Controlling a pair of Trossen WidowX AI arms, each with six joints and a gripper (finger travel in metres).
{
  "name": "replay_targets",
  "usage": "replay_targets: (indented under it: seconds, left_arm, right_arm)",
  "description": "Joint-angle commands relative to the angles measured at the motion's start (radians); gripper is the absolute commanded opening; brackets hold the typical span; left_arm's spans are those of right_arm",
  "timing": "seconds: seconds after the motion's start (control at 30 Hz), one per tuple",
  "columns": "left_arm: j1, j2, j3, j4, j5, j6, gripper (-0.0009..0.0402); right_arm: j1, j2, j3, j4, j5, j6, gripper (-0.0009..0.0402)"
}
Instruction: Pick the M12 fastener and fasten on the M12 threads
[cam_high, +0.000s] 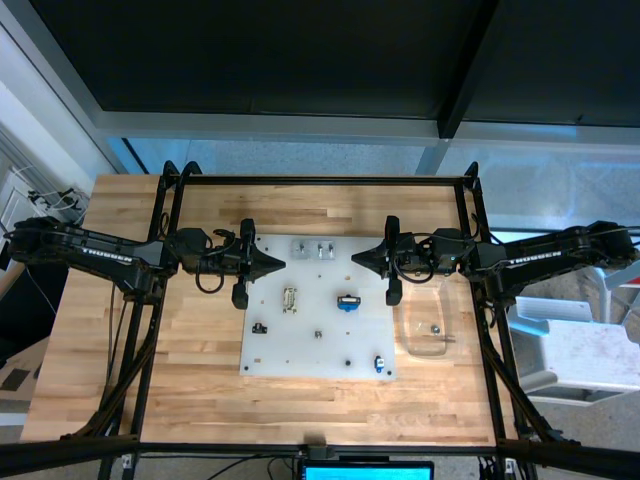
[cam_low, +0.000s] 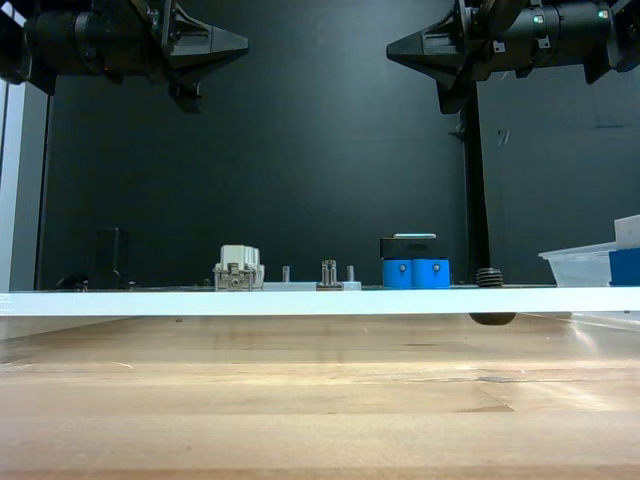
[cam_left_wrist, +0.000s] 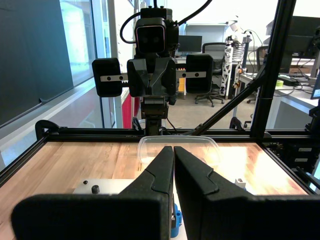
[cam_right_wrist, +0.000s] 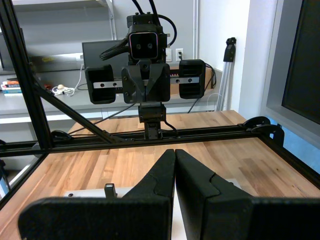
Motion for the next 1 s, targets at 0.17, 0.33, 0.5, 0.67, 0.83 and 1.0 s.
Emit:
replay_targets:
  seconds: [0.17, 0.33, 0.5, 0.67, 0.83, 1.0]
  left_arm:
    - [0.000, 0.000, 0.000, 0.000, 0.000, 0.000, 0.0000]
    - [0.000, 0.000, 0.000, 0.000, 0.000, 0.000, 0.0000]
    - [0.000, 0.000, 0.000, 0.000, 0.000, 0.000, 0.0000]
    - [0.000, 0.000, 0.000, 0.000, 0.000, 0.000, 0.0000]
    - [0.000, 0.000, 0.000, 0.000, 0.000, 0.000, 0.0000]
    - [0.000, 0.000, 0.000, 0.000, 0.000, 0.000, 0.0000]
  right_arm:
    - [0.000, 0.000, 0.000, 0.001, 0.000, 0.001, 0.0000]
    - [0.000, 0.000, 0.000, 0.000, -0.001, -0.001, 0.0000]
    - [0.003, -0.024, 0.001, -0.004, -0.004, -0.045, 0.0000]
    - [0.007, -0.054, 0.079, -0.238, -0.003, -0.055, 0.0000]
    - [0.012, -0.049, 0.216, -0.565, -0.060, -0.085, 0.0000]
    - [0.016, -0.049, 0.334, -0.849, -0.160, -0.169, 0.0000]
